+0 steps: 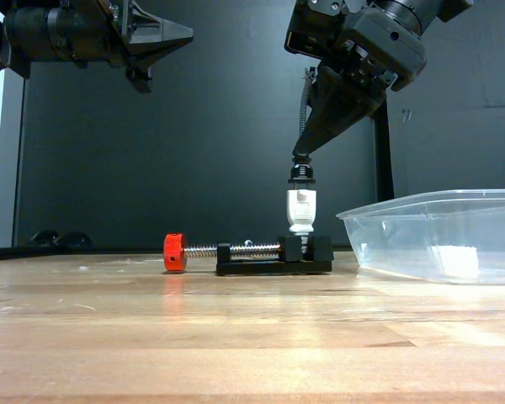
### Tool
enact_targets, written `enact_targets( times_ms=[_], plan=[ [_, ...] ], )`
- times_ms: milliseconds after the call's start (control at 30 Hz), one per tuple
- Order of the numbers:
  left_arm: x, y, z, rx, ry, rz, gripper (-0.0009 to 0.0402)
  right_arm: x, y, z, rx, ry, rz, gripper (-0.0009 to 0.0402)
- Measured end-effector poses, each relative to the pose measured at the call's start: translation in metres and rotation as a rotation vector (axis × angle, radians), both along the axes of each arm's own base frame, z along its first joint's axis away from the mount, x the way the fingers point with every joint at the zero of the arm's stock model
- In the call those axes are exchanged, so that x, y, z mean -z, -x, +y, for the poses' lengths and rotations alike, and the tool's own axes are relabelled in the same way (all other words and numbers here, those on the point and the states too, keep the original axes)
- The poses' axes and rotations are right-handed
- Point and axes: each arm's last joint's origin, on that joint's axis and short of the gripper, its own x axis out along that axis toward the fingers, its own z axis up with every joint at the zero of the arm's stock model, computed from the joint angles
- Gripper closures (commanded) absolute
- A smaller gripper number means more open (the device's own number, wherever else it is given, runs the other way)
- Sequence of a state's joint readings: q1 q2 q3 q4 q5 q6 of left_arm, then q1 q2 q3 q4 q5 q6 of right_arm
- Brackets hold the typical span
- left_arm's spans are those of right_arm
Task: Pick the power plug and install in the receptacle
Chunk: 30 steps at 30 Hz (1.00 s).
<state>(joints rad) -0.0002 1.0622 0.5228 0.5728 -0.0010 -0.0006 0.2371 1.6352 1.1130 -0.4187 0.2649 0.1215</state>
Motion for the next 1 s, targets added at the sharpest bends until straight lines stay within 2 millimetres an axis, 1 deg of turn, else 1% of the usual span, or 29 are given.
enact_targets(
  times_ms=[300, 733, 1000],
  plan=[
    [0.000, 0.000, 0.000, 0.000, 0.000, 0.000, 0.0393, 0.011, 0.003, -0.001, 0.002, -0.003, -0.006, 0.0393],
    [0.000, 0.000, 0.000, 0.000, 0.000, 0.000, 0.0393, 0.018, 0.003, -0.001, 0.001, -0.006, -0.024, 0.0393],
    [0.000, 0.000, 0.000, 0.000, 0.000, -0.001, 0.0393, 0.026, 0.006, -0.002, 0.003, -0.010, -0.027, 0.0393]
  ],
)
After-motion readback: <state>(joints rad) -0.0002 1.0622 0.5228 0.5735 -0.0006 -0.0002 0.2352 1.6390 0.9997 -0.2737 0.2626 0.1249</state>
